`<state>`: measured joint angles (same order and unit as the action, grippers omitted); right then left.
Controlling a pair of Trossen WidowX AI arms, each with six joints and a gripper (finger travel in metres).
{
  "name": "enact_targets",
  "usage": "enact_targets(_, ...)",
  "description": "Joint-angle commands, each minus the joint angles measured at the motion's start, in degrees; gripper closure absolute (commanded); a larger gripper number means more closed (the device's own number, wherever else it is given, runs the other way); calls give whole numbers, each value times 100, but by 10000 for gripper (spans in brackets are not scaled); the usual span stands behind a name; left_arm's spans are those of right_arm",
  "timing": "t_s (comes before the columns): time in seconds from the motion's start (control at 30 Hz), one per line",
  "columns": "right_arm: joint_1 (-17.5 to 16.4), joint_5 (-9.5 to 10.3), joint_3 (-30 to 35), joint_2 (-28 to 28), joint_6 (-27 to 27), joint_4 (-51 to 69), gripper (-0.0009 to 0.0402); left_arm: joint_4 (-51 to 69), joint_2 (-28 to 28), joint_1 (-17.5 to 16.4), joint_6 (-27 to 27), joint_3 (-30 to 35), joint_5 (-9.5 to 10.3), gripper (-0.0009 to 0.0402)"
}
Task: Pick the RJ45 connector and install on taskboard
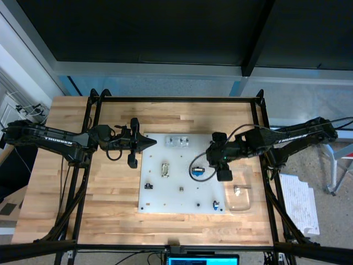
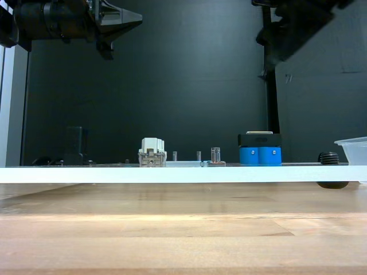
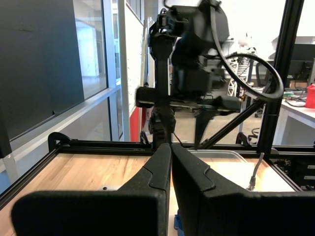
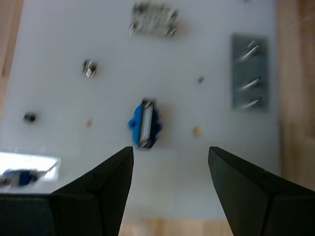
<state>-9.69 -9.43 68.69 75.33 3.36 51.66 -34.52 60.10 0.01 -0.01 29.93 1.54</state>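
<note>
Showing two black arms on one pale wooden table [image 1: 110,204], with one flat white task board [image 1: 165,199] between them. Raised over the board's left edge and pointing right: the left gripper [image 1: 153,142], fingers pressed together with nothing between them. Raised over the board's right half and aimed down at one blue multi-pin socket [image 4: 145,124]: the right gripper [image 4: 170,151], fingers spread wide and grasping nothing.

Lying just beside the board's near right corner: one clear plastic tray [image 1: 251,202], with one small white block [image 1: 238,191] inside it. Standing at that same corner of the board: one small blue jack [image 1: 216,207], its top pale in the high view (too small to read as empty or filled).

Counted for the small clear RJ45 connector with grey boot: none placed with certainty, neither on the block nor in the jack, so its position, heading and long axis cannot be told.

Seen from the left wrist only: one thin grey cable [image 3: 256,169], long axis steeply slanted, lower end near the tray; what sits at that end cannot be told.
</note>
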Motion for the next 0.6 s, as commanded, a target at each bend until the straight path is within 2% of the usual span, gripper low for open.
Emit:
enact_targets(0.03, 350, 0, -57, -140, -138, -310, 203, 0, 0, 0, 0, 2, 0, 393)
enact_targets(0.1, 527, 4, -151, -256, -153, -586, 216, 0, 0, 0, 0, 2, 0, 393)
enact_targets(0.33, 925, 262, -732, -691, -387, -1923, 261, 0, 0, 0, 0, 2, 0, 393)
enact_targets(0.4, 979, 415, -911, -800, -387, -2341, 275, 0, 0, 0, 2, 2, 0, 393)
enact_targets(0.53, 1045, 861, -1263, -986, -382, -3176, 303, 0, 0, -2, 0, 2, 0, 393)
enact_targets(0.6, 1064, 914, -1467, -1108, -365, -3567, 318, 0, 0, 0, 0, 2, 0, 393)
